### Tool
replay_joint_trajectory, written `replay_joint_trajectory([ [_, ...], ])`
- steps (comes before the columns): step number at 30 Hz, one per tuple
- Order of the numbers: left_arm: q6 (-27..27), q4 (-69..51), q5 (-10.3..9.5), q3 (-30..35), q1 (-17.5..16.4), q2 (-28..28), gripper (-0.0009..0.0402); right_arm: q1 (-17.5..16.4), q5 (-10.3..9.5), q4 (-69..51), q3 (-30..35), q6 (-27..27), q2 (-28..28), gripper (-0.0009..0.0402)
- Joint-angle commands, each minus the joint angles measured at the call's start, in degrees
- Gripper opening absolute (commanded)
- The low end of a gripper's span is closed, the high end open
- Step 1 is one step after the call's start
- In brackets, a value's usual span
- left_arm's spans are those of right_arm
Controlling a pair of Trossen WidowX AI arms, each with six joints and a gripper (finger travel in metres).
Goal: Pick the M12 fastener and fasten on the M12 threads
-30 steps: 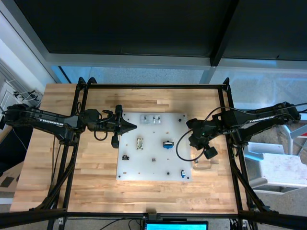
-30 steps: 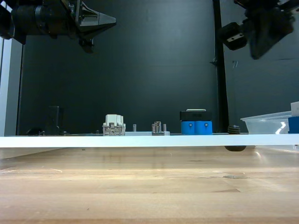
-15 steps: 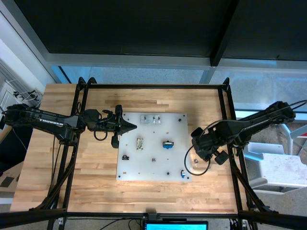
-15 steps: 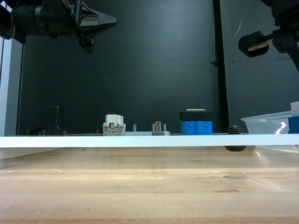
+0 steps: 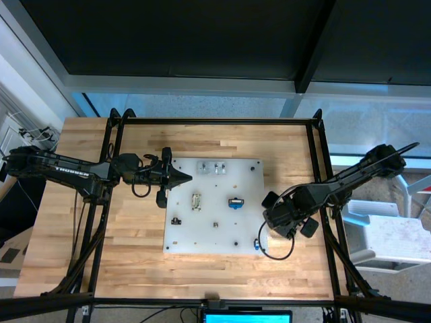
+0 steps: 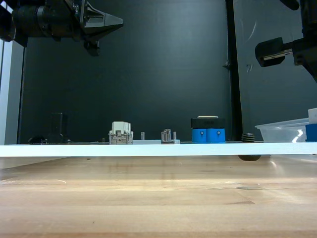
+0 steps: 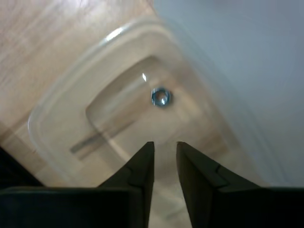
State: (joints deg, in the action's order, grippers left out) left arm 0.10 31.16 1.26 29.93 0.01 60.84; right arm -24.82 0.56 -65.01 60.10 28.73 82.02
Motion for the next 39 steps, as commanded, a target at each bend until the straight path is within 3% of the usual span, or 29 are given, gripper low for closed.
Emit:
replay_joint_trajectory([
  [1, 0.00, 0.00, 0.00, 0.02, 0.00, 0.02, 0.0000, 0.02, -0.09, 1.16, -0.02, 0.02, 1.66, 0.0096],
  [9, 0.00, 0.02, 0.00, 0.02, 0.00, 0.02, 0.0000, 0.09, -0.09, 3.34, -0.04, -0.20, 4.90, 0.0144],
  [13, 0.00, 0.00, 0.00, 0.02, 0.00, 0.02, 0.0000, 0.07, -0.13, 4.79, -0.04, -2.97, 6.64, 0.0154],
  [39, 0.00, 0.00, 0.00, 0.02, 0.00, 0.02, 0.0000, 0.02, -0.83, 12.07, -5.62, -4.50, 9.38, 0.0158],
])
